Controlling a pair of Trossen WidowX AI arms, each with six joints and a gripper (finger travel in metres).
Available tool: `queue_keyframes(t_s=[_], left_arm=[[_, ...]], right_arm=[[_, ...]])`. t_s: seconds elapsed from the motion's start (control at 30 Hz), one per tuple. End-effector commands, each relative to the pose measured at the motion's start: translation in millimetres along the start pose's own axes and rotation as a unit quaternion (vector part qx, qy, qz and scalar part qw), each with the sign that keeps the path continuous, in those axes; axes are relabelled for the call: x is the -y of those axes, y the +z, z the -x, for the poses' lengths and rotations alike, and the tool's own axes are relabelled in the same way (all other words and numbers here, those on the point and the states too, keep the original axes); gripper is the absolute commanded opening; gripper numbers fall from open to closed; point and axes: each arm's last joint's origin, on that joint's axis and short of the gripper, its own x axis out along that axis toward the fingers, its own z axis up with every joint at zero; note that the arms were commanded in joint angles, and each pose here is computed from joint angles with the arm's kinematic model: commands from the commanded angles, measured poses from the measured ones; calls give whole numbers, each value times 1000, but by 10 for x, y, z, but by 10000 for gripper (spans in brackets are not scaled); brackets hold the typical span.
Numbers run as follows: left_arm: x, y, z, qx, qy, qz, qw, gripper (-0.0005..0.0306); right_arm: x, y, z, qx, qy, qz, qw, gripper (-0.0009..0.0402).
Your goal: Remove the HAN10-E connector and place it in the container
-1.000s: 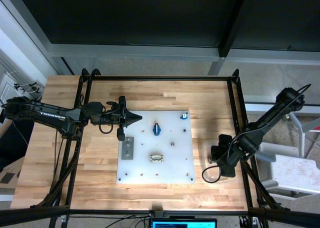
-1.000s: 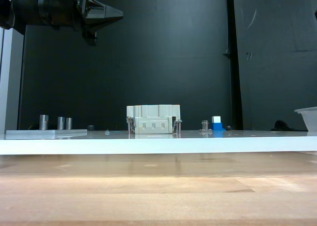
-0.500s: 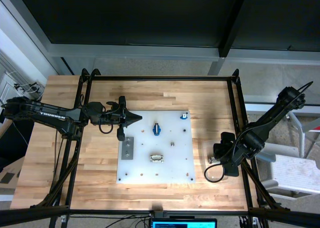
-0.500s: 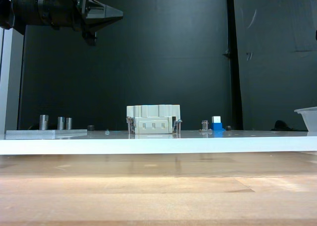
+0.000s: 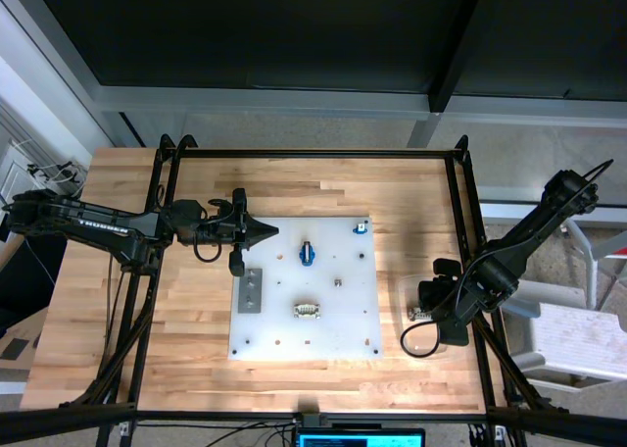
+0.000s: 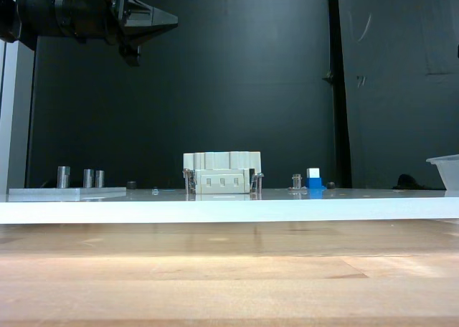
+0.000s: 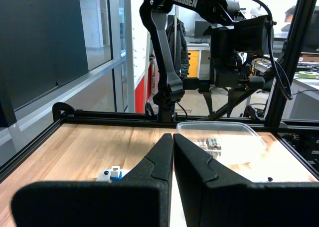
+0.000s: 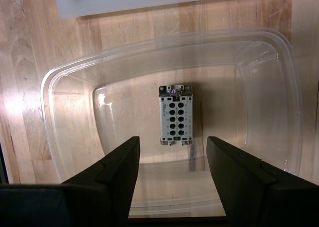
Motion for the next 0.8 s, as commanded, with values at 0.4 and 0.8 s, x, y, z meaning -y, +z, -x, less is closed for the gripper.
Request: queue_keyframes(t_s=[0.4,0.8], left_arm=[[0,-1,-1,0,0,0,1000,0],[-1,-2,-1,0,0,0,1000,0]], right_arm=[[-3,1,-9,-1,-1,0,1000,173],[-3,1,-10,-1,-1,0,1000,173]])
